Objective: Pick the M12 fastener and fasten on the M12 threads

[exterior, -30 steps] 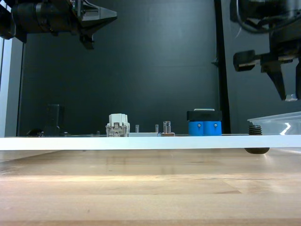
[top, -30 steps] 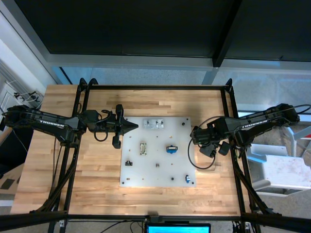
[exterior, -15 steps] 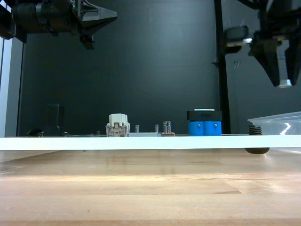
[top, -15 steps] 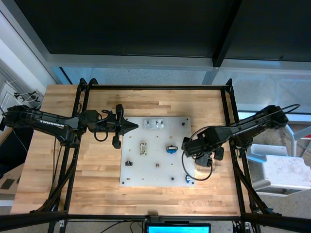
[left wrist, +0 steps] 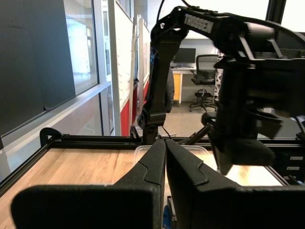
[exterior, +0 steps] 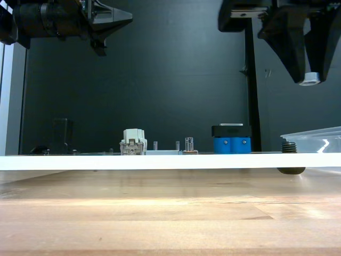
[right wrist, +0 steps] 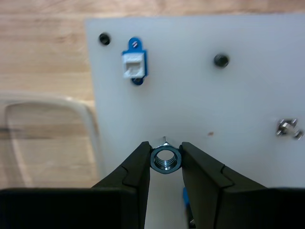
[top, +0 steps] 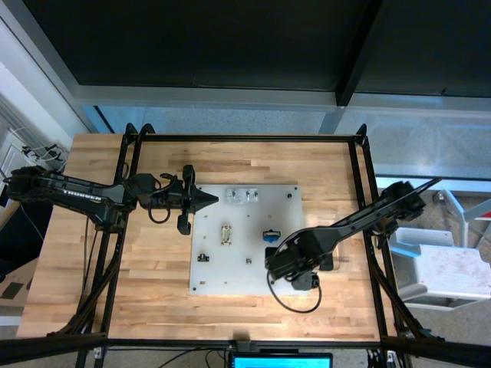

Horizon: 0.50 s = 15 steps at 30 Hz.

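Silver nut [right wrist: 165, 160], clamped in the right gripper [exterior: 308, 72], needs lowering level and centred onto the bare black stud [exterior: 289, 146]; the closed left gripper [left wrist: 165, 145] hangs off the board's [top: 222, 272] left edge.

The silver hex nut [right wrist: 165, 160] is pinched in the right claw [right wrist: 165, 156], well above its bare black stud [exterior: 289, 146].
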### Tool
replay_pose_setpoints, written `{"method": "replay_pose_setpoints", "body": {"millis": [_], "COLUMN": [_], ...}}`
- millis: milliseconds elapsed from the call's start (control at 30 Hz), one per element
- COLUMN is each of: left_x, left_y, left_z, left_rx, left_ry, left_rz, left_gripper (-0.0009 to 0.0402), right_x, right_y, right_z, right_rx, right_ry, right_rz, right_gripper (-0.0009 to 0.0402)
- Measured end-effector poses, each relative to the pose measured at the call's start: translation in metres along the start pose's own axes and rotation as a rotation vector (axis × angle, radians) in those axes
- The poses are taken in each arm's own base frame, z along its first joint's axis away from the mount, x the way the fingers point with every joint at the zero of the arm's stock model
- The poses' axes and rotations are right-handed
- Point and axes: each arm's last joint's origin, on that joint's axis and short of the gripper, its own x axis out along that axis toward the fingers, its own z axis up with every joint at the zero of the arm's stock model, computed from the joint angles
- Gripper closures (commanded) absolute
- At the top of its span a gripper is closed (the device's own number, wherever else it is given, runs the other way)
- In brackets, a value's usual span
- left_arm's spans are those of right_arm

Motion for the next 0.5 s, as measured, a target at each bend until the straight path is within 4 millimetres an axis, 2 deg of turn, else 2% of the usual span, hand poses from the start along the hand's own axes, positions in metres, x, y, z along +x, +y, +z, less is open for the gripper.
{"method": "replay_pose_setpoints", "body": {"millis": [333,500], "left_x": [0.000,0.000], "left_y": [0.000,0.000], "left_z": [0.000,0.000], "left_rx": [0.000,0.000], "left_ry": [0.000,0.000], "left_rz": [0.000,0.000], "left_gripper": [0.0393,0.0393], "right_x": [0.014,0.023], "right_y": [-0.036,-0.046], "right_z": [0.028,0.037], "right_rx": [-0.020,-0.028], "right_ry": [-0.005,-0.002], "right_rz": [-0.002,0.005], "right_gripper": [0.0391,0.0391]}}
